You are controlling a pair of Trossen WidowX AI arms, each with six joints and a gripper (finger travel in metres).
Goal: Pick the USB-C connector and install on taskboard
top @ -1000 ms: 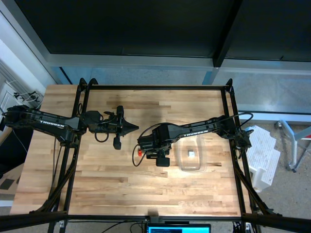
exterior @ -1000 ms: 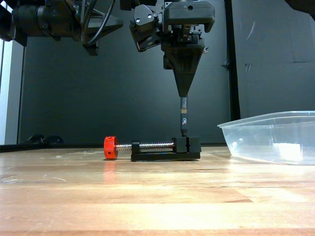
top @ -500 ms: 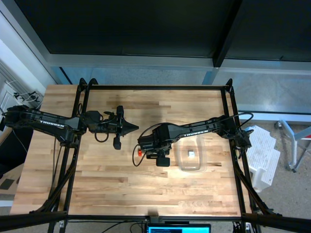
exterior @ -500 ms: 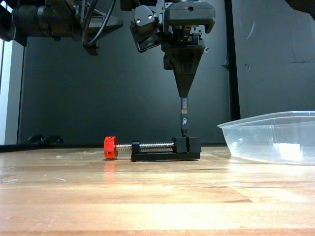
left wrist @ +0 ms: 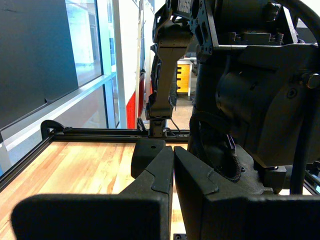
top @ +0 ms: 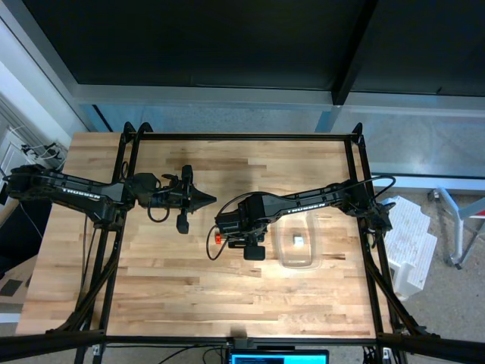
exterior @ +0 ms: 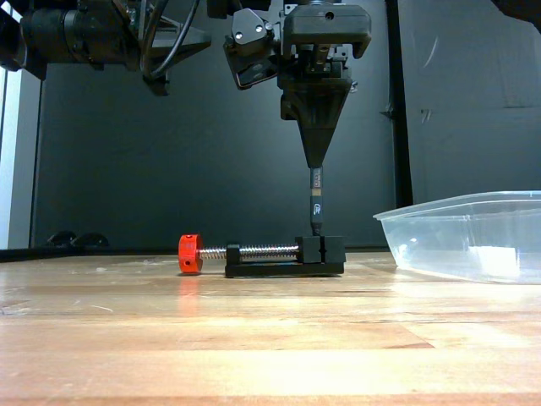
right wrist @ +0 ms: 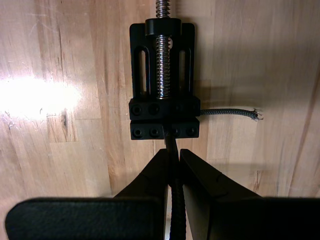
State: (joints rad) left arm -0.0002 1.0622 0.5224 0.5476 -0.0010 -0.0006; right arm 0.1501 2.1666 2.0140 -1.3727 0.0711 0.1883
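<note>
Left gripper [top: 207, 200] parked aloft, fingers together, empty; taskboard [exterior: 283, 256] on the table; right gripper [exterior: 314, 161] pinches USB-C connector [exterior: 315, 203] upright, tip meeting the block; pick done, seating and release apparently left; tray [exterior: 461, 233] rightward.

Black taskboard [exterior: 325, 251], red-orange knob [exterior: 189, 254], silver screw [exterior: 262, 251]. Dark-grey connector [exterior: 315, 203]. Black left gripper [left wrist: 173, 152], black right gripper [right wrist: 172, 154]. Clear tray [exterior: 439, 241]. Pale streaked wood table [exterior: 254, 338].

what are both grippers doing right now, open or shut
Left gripper: jaws shut, empty, parked over the table's left half.
Right gripper: jaws shut on the USB-C connector, held upright over the taskboard.
</note>
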